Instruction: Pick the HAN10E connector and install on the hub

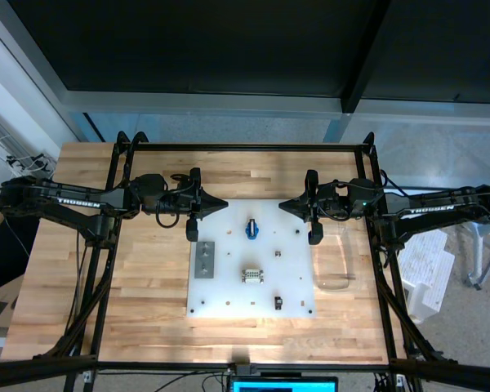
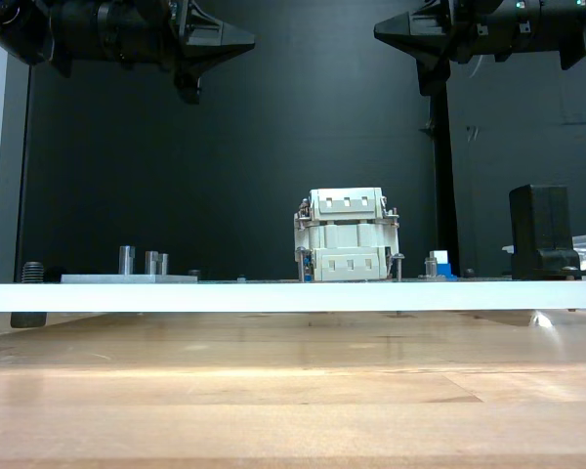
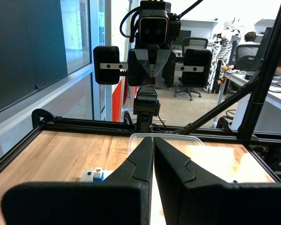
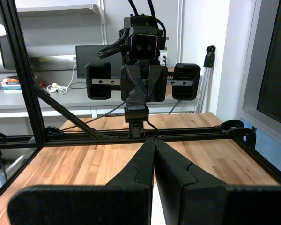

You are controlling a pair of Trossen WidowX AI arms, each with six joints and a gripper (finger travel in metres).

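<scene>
The pale HAN10E connector sits squarely on top of the beige hub near the middle of the white plate; from above the pair reads as one small block. My left gripper hangs shut above the plate's far left corner, well clear of the block. Facing it tip to tip, my right gripper is shut above the plate's far right part. Each wrist view shows its own fingers pressed together, left gripper and right gripper, holding nothing.
A darker grey two-hole block lies on the plate's left side, a blue part at its far middle, a small black part near its front. A clear plastic tray rests right of the plate. Black frame rails border the table.
</scene>
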